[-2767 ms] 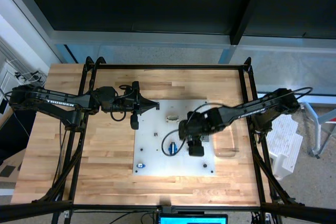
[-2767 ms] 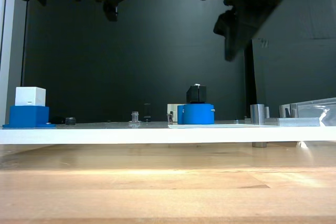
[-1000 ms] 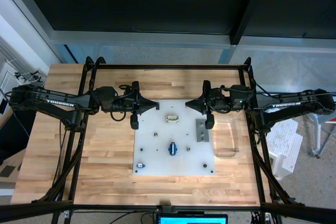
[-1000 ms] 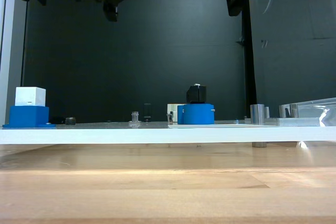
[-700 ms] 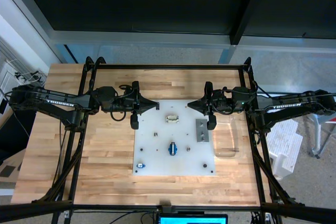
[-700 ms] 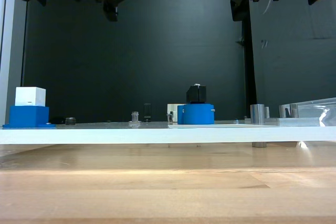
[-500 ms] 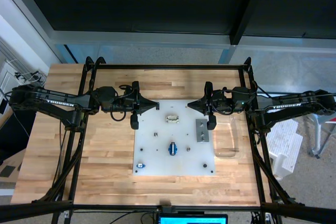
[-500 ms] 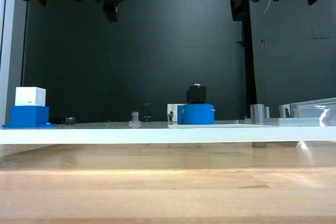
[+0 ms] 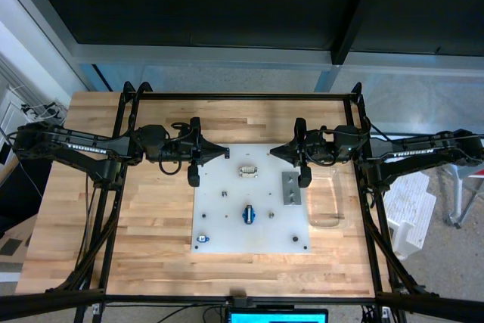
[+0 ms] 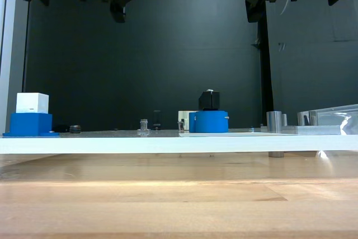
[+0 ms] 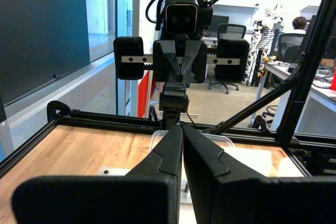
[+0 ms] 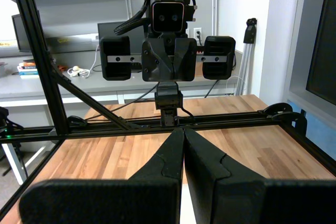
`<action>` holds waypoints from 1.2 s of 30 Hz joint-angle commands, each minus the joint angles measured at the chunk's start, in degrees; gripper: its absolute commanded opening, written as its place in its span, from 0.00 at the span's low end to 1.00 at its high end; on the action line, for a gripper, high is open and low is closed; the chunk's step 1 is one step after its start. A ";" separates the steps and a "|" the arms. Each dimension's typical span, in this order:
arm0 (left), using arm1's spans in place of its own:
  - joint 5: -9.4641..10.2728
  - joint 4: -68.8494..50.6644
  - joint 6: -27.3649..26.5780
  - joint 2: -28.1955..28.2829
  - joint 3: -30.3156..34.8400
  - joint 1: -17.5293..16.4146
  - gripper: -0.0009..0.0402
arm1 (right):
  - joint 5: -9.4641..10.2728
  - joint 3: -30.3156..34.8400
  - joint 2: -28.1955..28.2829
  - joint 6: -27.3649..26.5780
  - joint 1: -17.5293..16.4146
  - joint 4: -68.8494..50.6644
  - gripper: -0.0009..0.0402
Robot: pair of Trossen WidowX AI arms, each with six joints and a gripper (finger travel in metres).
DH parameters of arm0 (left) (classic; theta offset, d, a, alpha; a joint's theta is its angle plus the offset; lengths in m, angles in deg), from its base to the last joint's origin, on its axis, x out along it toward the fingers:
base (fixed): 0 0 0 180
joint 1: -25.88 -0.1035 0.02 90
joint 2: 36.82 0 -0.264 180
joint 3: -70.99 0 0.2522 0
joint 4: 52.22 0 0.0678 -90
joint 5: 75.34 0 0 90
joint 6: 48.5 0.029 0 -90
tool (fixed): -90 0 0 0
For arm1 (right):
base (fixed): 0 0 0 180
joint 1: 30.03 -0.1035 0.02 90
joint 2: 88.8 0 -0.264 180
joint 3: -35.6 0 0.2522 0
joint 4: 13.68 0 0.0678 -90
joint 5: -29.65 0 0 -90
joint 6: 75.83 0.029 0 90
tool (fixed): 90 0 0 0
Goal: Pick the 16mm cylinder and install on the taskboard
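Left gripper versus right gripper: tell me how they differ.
The left gripper hangs over the left side of the taskboard; the right gripper hangs over its right side. The left gripper points rightward, the right gripper leftward, tips facing each other. Both are shut, empty and level, high above it.

A large white square taskboard (image 9: 227, 225) lies on the wooden table (image 9: 151, 262) at the centre of the frame. A beige connector (image 9: 246, 171) sits near the board's upper edge, and a grey metal block (image 9: 291, 187) sits toward its right. A blue fitting (image 9: 248, 215) is mid-board, with the tiny grey metal 16mm cylinder (image 9: 271, 215) just to its right. A clear plastic tray (image 9: 325, 224) lies beside the board's right edge. The left gripper (image 9: 225, 152) and right gripper (image 9: 274, 152) hang well above the board's upper edge, facing each other, apart.
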 commanded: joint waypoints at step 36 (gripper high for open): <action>-0.02 0.00 0.00 0.02 0.00 0.00 0.02 | -0.04 0.07 0.04 -0.39 -0.04 -2.14 0.02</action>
